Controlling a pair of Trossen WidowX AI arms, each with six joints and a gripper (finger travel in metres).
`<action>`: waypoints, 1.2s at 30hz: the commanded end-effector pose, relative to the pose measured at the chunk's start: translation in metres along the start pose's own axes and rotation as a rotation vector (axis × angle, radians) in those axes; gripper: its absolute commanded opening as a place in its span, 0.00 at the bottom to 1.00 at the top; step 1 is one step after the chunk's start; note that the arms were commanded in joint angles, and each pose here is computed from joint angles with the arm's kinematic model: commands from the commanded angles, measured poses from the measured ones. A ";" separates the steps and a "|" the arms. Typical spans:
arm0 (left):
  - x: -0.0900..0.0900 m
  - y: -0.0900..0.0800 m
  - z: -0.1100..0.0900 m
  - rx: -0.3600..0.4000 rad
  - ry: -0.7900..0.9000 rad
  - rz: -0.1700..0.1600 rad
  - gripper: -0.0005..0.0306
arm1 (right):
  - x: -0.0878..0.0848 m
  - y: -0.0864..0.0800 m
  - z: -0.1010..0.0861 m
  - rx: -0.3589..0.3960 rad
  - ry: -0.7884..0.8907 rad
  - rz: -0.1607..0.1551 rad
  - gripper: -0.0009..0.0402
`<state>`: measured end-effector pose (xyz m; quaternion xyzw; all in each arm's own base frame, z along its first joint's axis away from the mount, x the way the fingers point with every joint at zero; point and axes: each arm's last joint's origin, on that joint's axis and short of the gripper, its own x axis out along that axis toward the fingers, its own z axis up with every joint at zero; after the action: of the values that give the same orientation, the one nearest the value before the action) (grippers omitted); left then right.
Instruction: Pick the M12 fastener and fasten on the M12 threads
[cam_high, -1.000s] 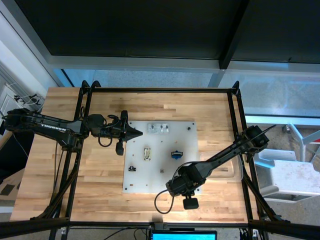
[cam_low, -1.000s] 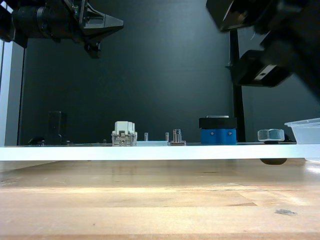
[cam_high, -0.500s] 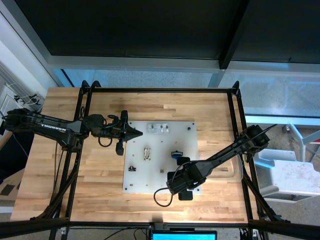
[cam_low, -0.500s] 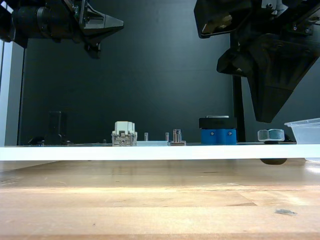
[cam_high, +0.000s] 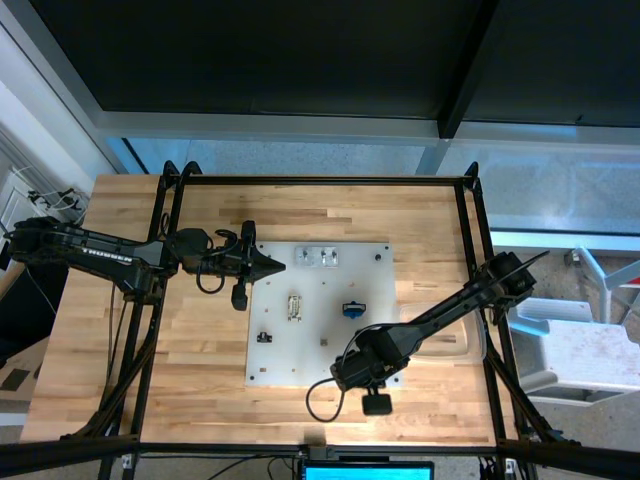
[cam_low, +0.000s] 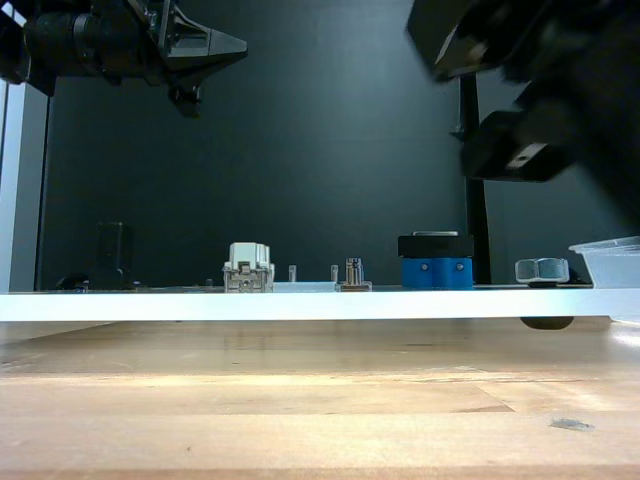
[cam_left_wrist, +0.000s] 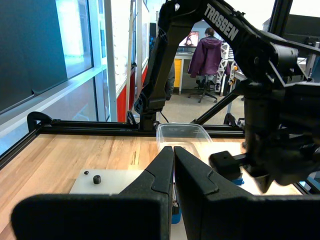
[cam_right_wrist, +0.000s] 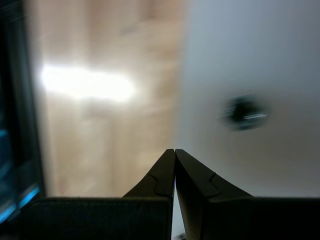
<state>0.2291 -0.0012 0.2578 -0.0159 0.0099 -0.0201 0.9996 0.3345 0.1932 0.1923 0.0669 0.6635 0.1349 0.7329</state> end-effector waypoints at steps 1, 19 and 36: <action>0.000 0.000 0.000 0.000 -0.001 0.000 0.02 | -0.004 0.001 -0.001 -0.024 0.002 0.010 0.02; 0.000 0.000 0.000 0.000 -0.001 0.000 0.02 | 0.003 -0.010 0.003 0.034 -0.126 -0.322 0.02; 0.000 0.000 0.000 0.000 -0.001 0.000 0.02 | -0.005 -0.001 -0.001 -0.017 -0.008 -0.066 0.02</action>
<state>0.2291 -0.0012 0.2580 -0.0161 0.0094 -0.0201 0.9996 0.3338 0.1908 0.1965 0.0478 0.6617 0.1268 0.7374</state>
